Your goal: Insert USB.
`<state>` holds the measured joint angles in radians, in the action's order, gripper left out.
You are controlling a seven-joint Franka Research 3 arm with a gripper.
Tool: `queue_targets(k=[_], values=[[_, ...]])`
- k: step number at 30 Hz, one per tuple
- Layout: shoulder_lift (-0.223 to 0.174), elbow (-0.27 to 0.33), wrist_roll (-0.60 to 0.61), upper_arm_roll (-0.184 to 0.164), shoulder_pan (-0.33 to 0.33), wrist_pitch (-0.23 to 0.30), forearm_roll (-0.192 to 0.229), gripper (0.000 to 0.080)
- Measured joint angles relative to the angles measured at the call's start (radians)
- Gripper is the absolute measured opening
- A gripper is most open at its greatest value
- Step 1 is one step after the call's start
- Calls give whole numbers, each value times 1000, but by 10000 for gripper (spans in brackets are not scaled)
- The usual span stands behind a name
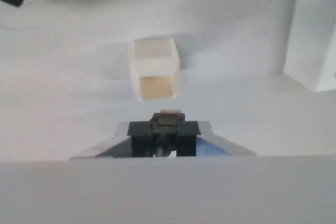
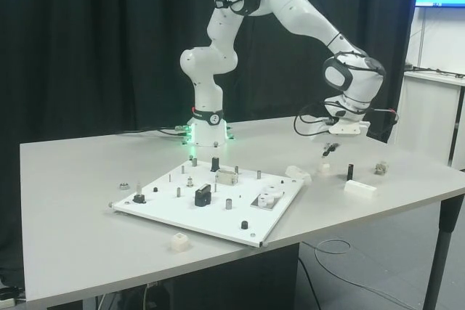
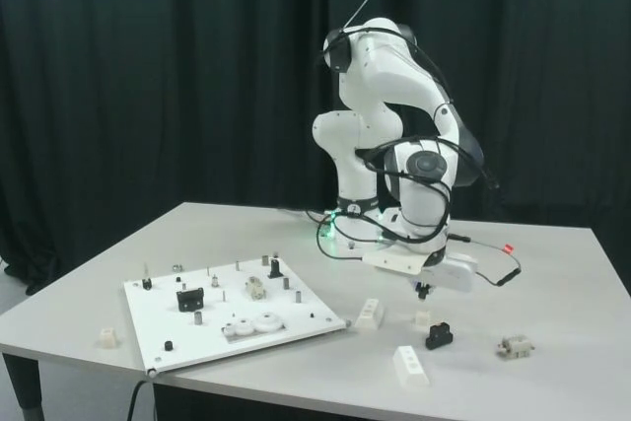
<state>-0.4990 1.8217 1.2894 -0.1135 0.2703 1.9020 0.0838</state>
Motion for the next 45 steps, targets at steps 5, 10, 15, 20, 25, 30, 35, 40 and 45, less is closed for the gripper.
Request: queue_targets(k=[5, 10, 15, 20, 25, 30, 35, 40, 45], values=[[17, -2, 0, 3, 0, -14, 0, 88], [28, -2, 0, 5, 0, -22, -1, 88], [34, -1, 0, 6, 0, -25, -3, 88], [37, -1, 0, 6, 0, -25, -5, 88], [38, -1, 0, 7, 0, -26, -9, 88], [40, -1, 4, 9, 0, -28, -15, 88], [51, -1, 10, 16, 0, -47, -22, 88], [69, 2, 15, 26, 0, -72, -40, 88], [92, 9, 16, 40, 0, -96, -62, 88]])
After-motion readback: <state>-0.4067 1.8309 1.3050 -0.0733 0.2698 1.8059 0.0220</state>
